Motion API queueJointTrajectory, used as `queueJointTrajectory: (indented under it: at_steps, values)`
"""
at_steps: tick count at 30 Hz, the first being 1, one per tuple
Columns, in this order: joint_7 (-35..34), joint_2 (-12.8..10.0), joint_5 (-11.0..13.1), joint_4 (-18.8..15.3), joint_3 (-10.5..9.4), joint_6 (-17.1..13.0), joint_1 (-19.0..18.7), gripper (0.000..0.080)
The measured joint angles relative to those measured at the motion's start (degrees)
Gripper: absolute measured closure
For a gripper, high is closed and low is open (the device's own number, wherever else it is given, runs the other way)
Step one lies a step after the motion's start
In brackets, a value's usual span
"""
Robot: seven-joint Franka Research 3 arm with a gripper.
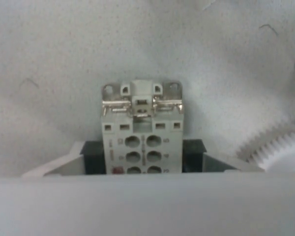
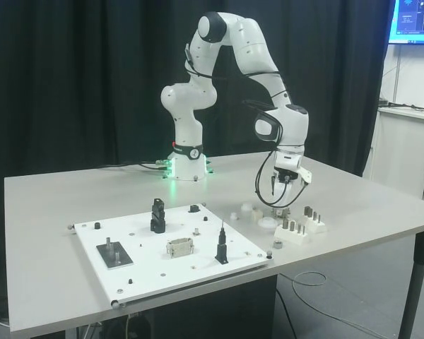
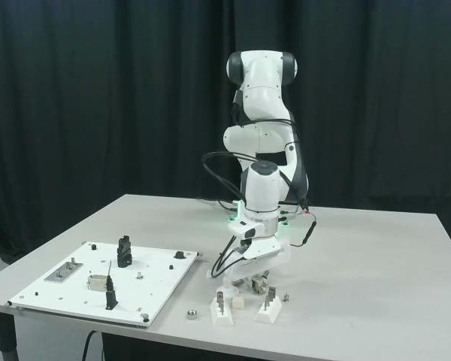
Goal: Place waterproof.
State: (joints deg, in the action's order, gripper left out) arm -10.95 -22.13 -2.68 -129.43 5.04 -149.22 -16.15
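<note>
The waterproof connector [image 1: 141, 132] is a white block with round holes and metal clips along one end. It sits between my gripper's [image 1: 142, 158] two black finger pads [image 1: 93, 157], which press on both of its sides. The grey table lies close beneath it. In the first room view my gripper [image 2: 283, 199] hangs low over the table to the right of the white board [image 2: 138, 272]. A matching grey socket [image 2: 178, 246] lies on that board. In the second room view my gripper [image 3: 258, 277] is just above the small white parts.
A white gear [image 1: 280, 147] lies beside the connector. White peg holders [image 2: 300, 224] stand near the table's front edge. The board carries a black upright part [image 2: 157, 215], a black pin stand [image 2: 221, 251] and a grey plate [image 2: 113, 254]. A nut [image 3: 189, 313] lies beside the board.
</note>
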Motion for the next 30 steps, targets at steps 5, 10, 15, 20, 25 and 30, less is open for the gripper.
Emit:
queueJointTrajectory:
  at_steps: [5, 10, 15, 20, 25, 30]
  values:
    - [0.0, 0.0, 0.0, 0.31, -0.02, 0.42, 0.0, 0.0489]
    - [0.0, 0.0, 0.0, 0.58, -0.03, 0.96, 0.0, 0.0489]
    - [0.0, 0.0, 0.0, 0.78, -0.08, 1.17, 0.0, 0.0489]
    - [0.0, 0.0, 0.0, 0.86, -0.14, 1.2, 0.0, 0.0489]
    - [0.0, 0.0, 0.0, 0.92, -0.15, 1.25, 0.0, 0.0489]
    - [0.0, 0.0, 0.0, 0.94, -0.15, 1.3, 0.0, 0.0489]
